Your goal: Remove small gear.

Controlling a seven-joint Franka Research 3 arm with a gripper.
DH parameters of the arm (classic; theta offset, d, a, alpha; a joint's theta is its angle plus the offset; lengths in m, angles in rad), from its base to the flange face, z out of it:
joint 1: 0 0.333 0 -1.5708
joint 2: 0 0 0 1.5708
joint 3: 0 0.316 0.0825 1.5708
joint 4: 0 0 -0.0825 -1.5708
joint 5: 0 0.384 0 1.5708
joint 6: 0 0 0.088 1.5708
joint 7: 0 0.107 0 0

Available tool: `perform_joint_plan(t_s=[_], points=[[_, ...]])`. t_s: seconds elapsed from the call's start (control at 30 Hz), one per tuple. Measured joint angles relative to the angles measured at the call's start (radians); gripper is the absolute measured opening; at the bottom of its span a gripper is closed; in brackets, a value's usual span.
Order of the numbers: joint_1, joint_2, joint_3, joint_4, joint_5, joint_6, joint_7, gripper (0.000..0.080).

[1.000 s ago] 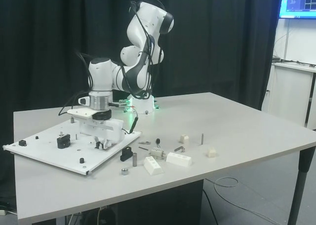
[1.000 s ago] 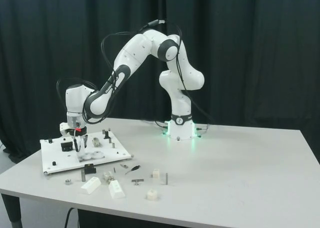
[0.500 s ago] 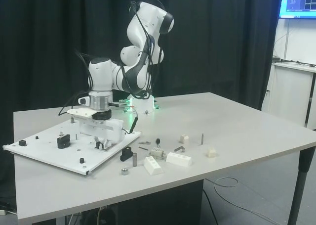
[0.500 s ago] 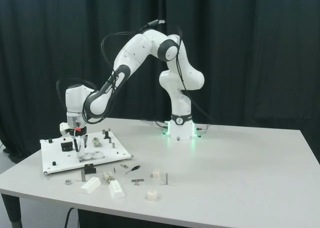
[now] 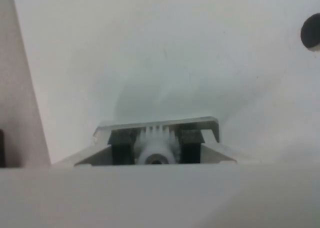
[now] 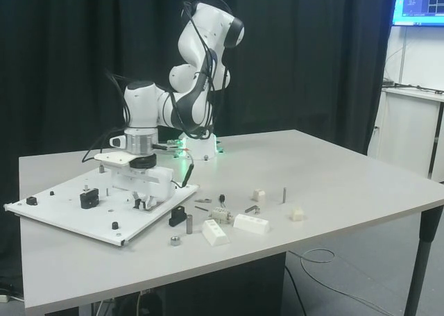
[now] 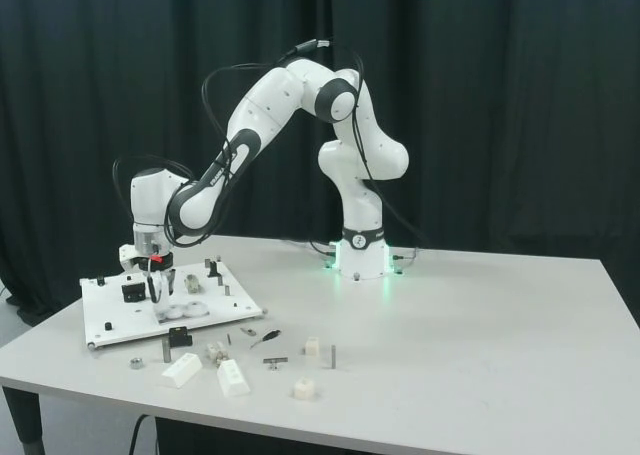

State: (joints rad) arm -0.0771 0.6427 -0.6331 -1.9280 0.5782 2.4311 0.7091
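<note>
The small gear (image 5: 156,142) is white and toothed, and it sits between the two black finger pads (image 5: 123,140) of my gripper (image 5: 156,149), which is shut on it. Below it lies the white assembly board (image 5: 165,62). In the first room view the gripper (image 6: 142,203) reaches down to the board (image 6: 55,215) near its right end. From the second room view, the gripper (image 7: 158,295) stands over the board (image 7: 110,322). Both room views hide the gear behind the fingers.
A black block (image 6: 88,199) and small black knobs (image 6: 114,225) stand on the board. Loose parts lie on the grey table beside it: two white blocks (image 6: 215,232) (image 6: 251,223), small cubes (image 6: 297,214), a nut (image 6: 175,241), a black piece (image 6: 178,216) and pins (image 6: 284,194).
</note>
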Motion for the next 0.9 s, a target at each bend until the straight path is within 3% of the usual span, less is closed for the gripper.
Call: perform_joint_plan(t_s=[0.5, 0.9], points=[[0.000, 0.000, 0.000, 0.001, -0.001, -0.002, -0.050, 0.0193], [0.000, -0.001, -0.001, 0.001, -0.002, -0.003, 0.010, 0.0192]])
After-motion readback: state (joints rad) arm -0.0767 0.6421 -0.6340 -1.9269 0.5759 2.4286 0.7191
